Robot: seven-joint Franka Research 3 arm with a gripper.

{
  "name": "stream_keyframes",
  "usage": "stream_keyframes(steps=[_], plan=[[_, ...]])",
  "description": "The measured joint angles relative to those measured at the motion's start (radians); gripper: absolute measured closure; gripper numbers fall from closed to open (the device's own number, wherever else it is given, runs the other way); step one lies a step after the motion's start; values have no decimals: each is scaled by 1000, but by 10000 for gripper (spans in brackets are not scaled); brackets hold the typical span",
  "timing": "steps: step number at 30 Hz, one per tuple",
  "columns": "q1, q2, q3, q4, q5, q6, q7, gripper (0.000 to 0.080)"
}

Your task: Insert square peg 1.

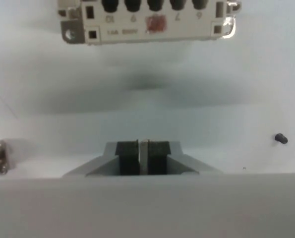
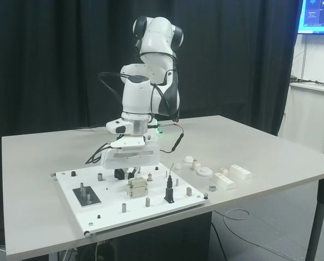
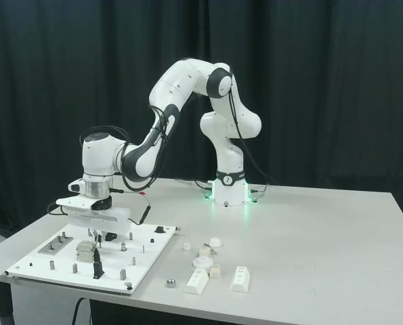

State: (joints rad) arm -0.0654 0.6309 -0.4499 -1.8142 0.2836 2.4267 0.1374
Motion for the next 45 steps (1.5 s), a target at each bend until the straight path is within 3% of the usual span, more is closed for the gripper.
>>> stream_keyframes(steps=[45], plan=[[-2, 2, -7, 0, 0, -22, 8, 769]])
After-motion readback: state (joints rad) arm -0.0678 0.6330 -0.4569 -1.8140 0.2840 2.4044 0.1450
